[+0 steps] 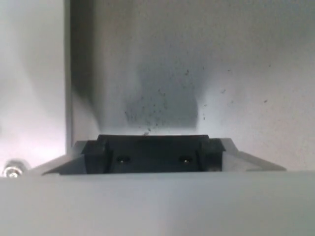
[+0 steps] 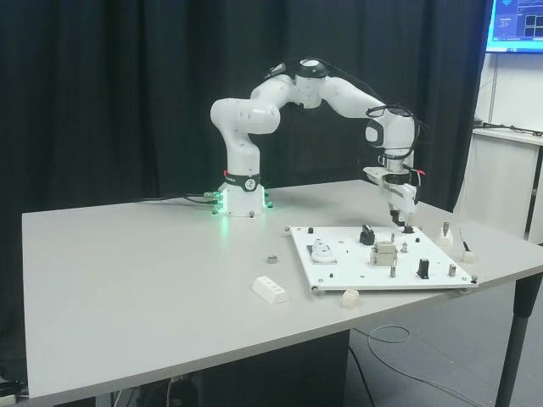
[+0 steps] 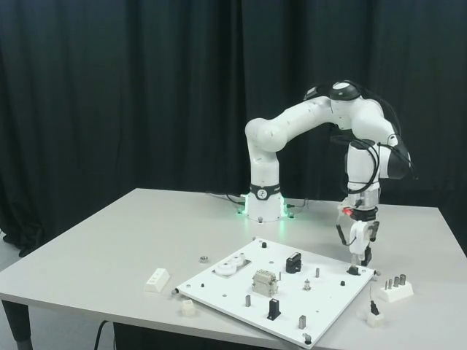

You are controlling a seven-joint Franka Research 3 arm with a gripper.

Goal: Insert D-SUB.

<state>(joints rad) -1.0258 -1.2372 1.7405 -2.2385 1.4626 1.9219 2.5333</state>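
Here the gripper hangs over the white board; I cannot tell its state. Directly beneath, the black D-SUB looks rigid, light; grip its flat sides.

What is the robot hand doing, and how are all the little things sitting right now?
gripper: hovering low over the board's far corner
black part: between the fingertips, just above the board
white board: flat on the table
white block: lying on the table, off the board
base light: green
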